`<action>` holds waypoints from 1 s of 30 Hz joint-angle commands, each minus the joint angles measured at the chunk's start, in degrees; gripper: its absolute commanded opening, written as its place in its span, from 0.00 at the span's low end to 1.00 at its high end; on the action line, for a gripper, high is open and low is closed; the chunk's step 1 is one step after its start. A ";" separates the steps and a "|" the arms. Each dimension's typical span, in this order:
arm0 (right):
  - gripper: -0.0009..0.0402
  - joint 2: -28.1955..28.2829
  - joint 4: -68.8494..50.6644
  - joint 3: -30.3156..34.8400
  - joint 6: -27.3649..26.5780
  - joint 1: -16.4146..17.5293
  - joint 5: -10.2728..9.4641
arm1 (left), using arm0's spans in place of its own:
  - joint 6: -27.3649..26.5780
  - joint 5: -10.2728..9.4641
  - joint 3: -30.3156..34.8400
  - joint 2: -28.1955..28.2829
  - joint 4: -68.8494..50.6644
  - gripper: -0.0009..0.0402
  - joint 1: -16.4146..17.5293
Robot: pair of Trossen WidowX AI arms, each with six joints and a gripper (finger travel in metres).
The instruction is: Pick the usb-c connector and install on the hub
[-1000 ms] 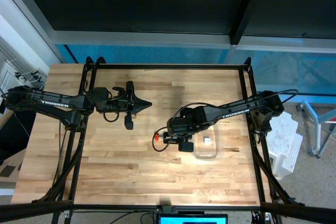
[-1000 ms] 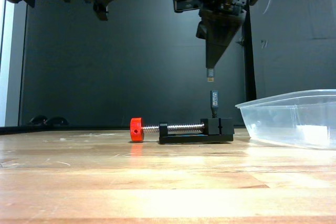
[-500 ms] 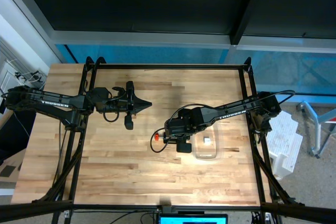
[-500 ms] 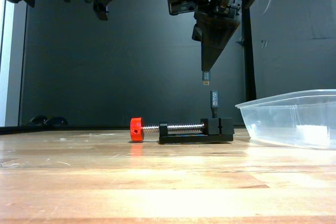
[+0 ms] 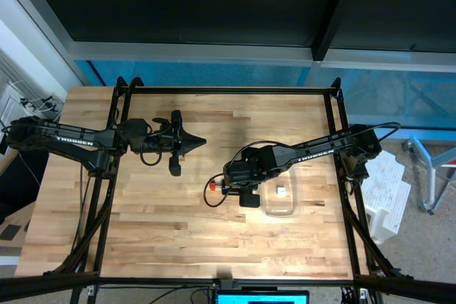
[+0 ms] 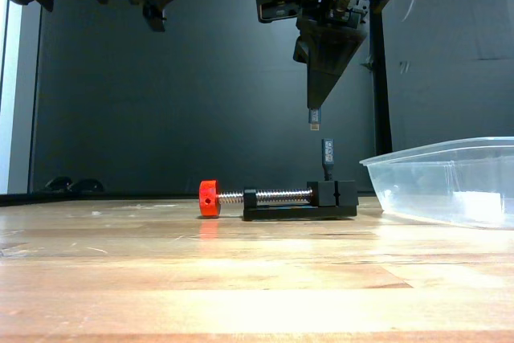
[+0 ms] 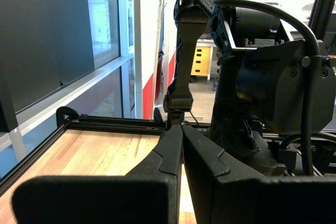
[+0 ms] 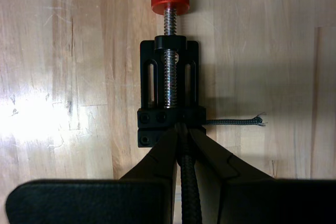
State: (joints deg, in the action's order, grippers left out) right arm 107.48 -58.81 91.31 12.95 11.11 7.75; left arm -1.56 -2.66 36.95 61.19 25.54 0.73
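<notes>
Usb-c connector (image 6: 316, 120), tiny dark grey-black plug: pinched by closed jaws of right gripper (image 6: 315, 110), long axis vertical, tip down. Left gripper (image 5: 201, 141) hangs well left of those jaws, own jaws closed, empty. Black rectangular hub (image 6: 299, 201), red-orange knob (image 6: 209, 198), on wooden counter (image 6: 120, 279) below; upright port (image 6: 328, 154) just right of plug. Judgement: shift right, descend straight, slowly.

Pale wooden table (image 6: 241, 279), small black hub (image 6: 299, 200), clear plastic tray (image 6: 438, 186) near it
</notes>
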 commanded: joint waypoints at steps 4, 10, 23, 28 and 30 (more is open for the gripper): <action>0.02 -0.07 0.50 -0.70 -0.04 0.00 -0.26 | 0.02 0.02 0.02 0.02 0.00 0.02 0.02; 0.02 0.63 1.29 -0.85 -0.04 0.02 -0.26 | 0.02 0.02 0.02 0.02 0.00 0.02 0.02; 0.02 1.84 2.10 -0.87 -0.02 0.00 -0.33 | 0.02 0.02 0.02 0.02 0.00 0.02 0.02; 0.02 1.84 2.12 -0.87 -0.04 0.02 -0.26 | 0.02 0.02 0.02 0.02 0.02 0.02 0.02; 0.02 1.84 2.16 -0.98 -0.02 0.00 -0.24 | 0.02 0.02 0.02 0.02 0.00 0.02 0.00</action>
State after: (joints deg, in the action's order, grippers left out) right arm 109.27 -56.69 90.41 12.91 11.11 7.42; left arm -1.54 -2.63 36.97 61.21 25.54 0.73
